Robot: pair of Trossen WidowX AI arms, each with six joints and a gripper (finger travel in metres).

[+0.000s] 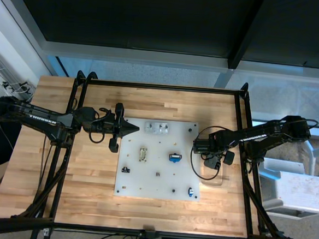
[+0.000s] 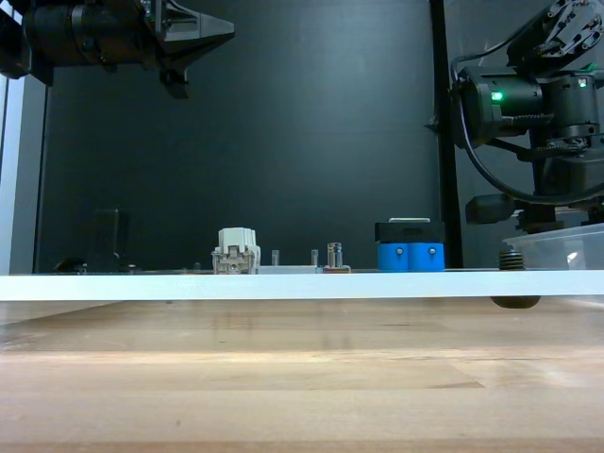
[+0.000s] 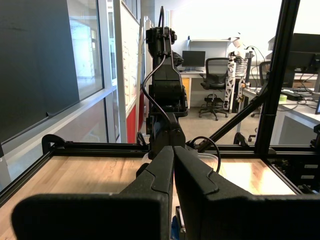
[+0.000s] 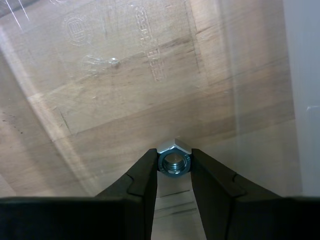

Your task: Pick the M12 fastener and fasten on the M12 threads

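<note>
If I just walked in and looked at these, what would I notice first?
Probably the little silver nut, pinched in the right gripper over the clear tray by the white board's right edge. Next comes the left gripper, shut to a point and held high over the board's left side. Then the black ribbed stud at the near right edge, bare, with no nut on it.
</note>
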